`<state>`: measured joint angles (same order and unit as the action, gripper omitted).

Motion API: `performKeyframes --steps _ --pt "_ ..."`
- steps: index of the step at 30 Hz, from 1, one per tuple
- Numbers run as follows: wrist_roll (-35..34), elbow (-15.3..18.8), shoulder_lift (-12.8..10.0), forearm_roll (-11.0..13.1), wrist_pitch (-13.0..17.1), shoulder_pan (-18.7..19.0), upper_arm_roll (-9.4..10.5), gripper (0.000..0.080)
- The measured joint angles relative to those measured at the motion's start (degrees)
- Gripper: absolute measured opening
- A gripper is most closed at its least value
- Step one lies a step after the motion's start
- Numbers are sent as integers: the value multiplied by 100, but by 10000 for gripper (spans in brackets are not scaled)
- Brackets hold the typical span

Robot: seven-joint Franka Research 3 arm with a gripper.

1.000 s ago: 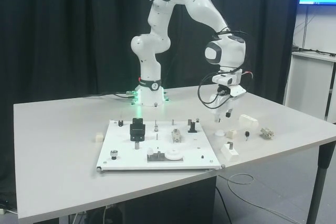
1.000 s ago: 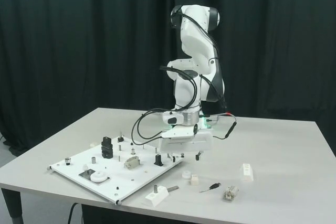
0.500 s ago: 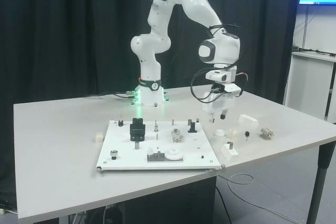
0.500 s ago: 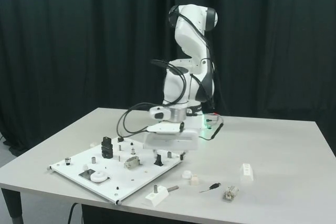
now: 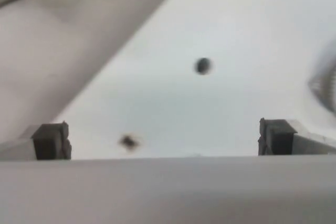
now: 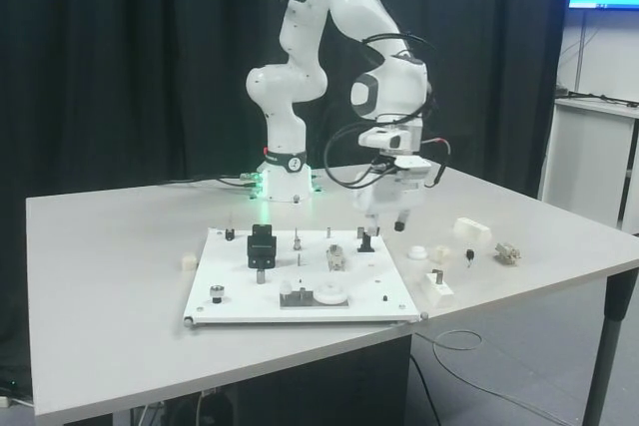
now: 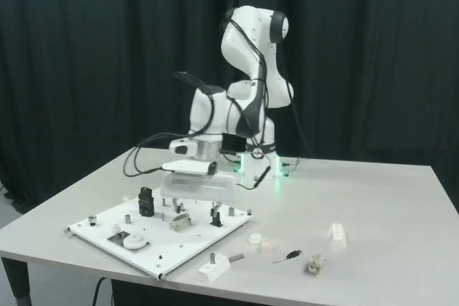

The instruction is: Remove large gear.

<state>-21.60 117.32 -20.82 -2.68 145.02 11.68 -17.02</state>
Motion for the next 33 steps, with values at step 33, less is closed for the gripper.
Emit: performKeyframes --steps 33 --pt "1519 -1923 -1197 907 -844 -1168 10 800"
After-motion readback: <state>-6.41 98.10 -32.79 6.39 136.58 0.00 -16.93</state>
